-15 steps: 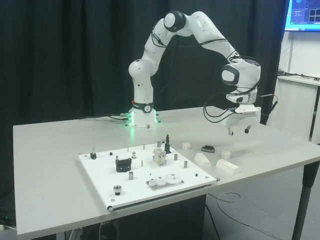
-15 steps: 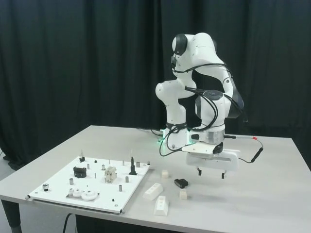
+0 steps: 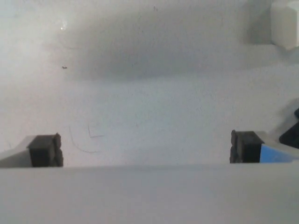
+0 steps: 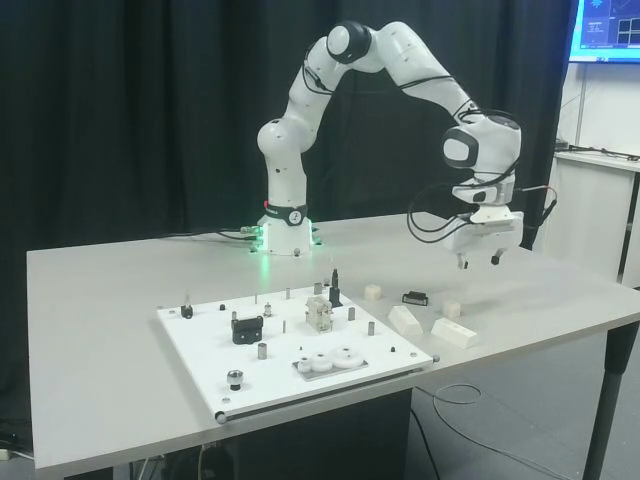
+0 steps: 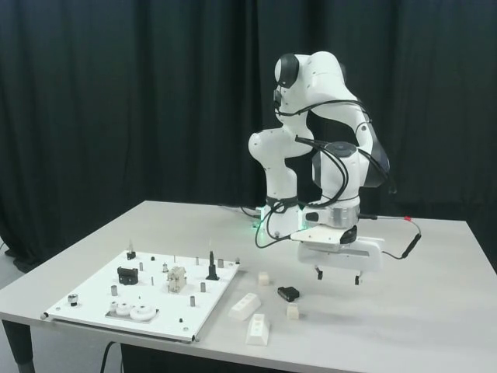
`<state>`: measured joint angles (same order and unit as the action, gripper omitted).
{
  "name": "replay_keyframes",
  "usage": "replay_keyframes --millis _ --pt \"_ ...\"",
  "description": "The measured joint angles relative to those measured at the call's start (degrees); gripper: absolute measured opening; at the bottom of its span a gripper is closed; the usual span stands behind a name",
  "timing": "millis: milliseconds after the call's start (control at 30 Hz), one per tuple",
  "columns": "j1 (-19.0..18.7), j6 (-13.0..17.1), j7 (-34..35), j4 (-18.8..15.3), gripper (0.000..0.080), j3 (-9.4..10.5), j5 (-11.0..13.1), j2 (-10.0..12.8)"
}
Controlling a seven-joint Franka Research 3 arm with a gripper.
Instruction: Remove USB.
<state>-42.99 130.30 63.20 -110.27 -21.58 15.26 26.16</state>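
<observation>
The black USB plug (image 5: 289,293) lies loose on the grey table (image 5: 435,311), beside small white blocks (image 5: 257,329), off the white board (image 5: 93,291). My gripper (image 5: 336,273) hovers above it, fingers wide, empty. Best to lift straight clear.

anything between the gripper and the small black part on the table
Nothing: in the second room view the gripper hangs open above bare grey table, apart from the small black part.

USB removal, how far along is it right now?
Looks mostly done: a small black part, possibly the USB, lies on the grey table, off the white board. The gripper hangs above the table with jaws open and empty. What is left cannot be told.
</observation>
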Motion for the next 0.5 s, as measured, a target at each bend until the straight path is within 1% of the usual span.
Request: replay_keyframes --millis 500 --pt "-0.11 0.46 0.07 0.27 0.08 0.0 -0.38 -0.47"
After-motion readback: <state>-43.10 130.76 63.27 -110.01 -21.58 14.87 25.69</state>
